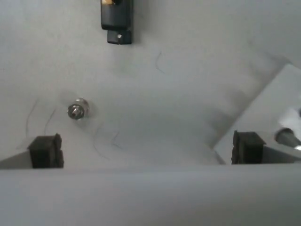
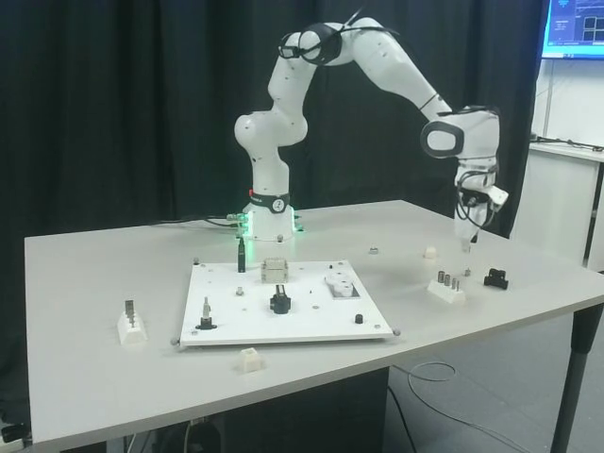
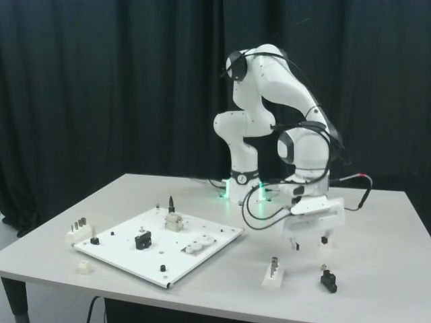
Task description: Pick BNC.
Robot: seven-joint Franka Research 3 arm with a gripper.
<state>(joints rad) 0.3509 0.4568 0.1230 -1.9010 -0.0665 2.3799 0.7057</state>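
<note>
Approach is being made: the tool (image 1: 146, 149) is being held open above the tabletop (image 1: 188, 84), BNC (image 1: 77, 109) near one fingertip; centring is needed.

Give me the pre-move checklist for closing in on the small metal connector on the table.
1. Gripper open: ok, the jaws stand wide apart.
2. Nothing held: ok, the gap between the jaws shows only grey table.
3. Target in sight: ok, the small metal cylindrical connector stands alone on the table.
4. Gripper centred over the connector: not ok, it sits close to one black fingertip, far from midway.
5. Neighbours clear of the connector: ok, the black block and the white holder with metal pins both lie well apart from it.
6. Connector free to lift: cannot tell.
</note>
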